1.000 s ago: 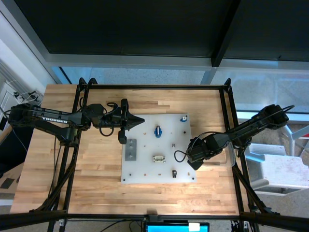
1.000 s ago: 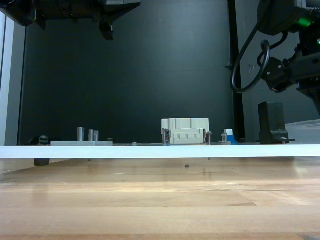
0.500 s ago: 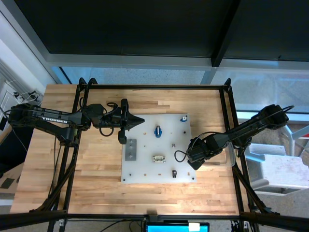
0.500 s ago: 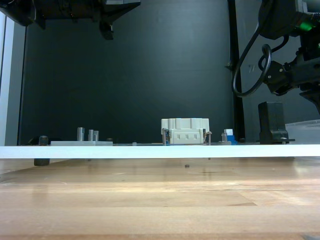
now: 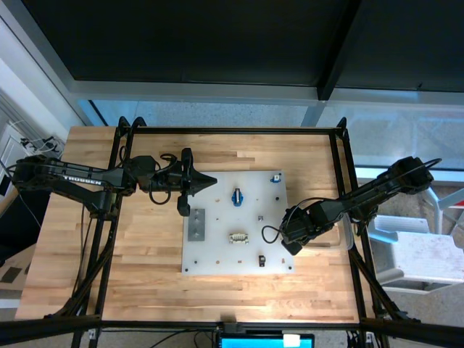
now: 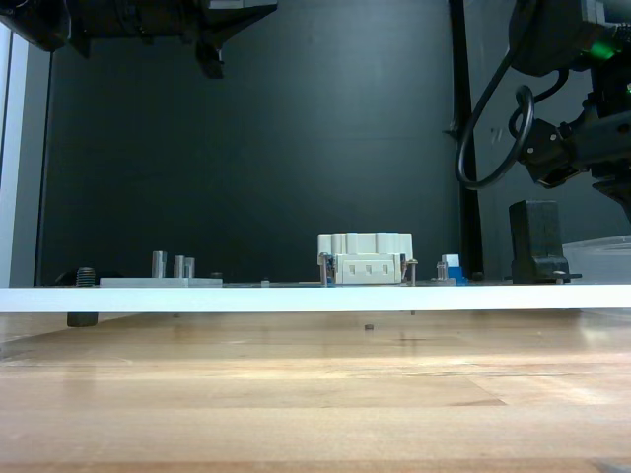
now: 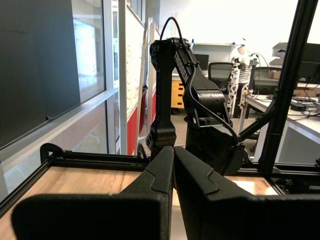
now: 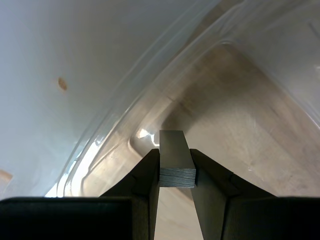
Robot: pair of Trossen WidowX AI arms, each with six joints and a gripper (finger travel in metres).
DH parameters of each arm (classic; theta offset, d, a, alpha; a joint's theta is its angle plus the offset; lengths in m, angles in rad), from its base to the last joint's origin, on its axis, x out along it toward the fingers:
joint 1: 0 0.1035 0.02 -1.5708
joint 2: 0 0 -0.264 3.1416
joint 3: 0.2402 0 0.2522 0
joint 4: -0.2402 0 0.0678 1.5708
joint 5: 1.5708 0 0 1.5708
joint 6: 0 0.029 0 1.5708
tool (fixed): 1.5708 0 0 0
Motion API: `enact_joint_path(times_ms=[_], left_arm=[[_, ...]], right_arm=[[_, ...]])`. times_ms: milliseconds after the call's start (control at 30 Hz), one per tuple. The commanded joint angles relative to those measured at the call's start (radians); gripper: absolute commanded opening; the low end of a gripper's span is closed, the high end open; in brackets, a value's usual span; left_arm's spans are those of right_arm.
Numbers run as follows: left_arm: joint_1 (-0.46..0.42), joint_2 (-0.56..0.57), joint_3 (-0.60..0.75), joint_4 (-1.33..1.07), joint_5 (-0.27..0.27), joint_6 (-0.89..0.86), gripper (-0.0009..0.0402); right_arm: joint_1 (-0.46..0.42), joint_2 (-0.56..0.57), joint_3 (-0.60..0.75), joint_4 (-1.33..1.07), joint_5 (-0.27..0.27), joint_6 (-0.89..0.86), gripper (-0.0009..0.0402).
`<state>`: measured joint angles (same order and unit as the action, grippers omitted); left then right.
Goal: Pick the 16mm bar and place in it's hole on the taskboard
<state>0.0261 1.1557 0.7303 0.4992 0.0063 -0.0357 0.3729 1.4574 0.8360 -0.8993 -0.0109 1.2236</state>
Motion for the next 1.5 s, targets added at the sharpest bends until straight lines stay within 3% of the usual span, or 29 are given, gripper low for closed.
enact_joint_path(times_ms=[33, 700, 1500], left_arm=[[0.000, 0.000, 0.000, 0.000, 0.000, 0.000, 0.0000], [0.000, 0.000, 0.000, 0.000, 0.000, 0.000, 0.0000], [0.000, 0.000, 0.000, 0.000, 0.000, 0.000, 0.0000]], right_arm=[[0.001, -0.010, 0.018, -0.009, -0.018, -0.029, 0.0012], [0.001, -0.064, 0.199, -0.290, -0.016, -0.243, 0.0011], [0.000, -0.080, 0.203, -0.303, -0.008, -0.300, 0.0011]])
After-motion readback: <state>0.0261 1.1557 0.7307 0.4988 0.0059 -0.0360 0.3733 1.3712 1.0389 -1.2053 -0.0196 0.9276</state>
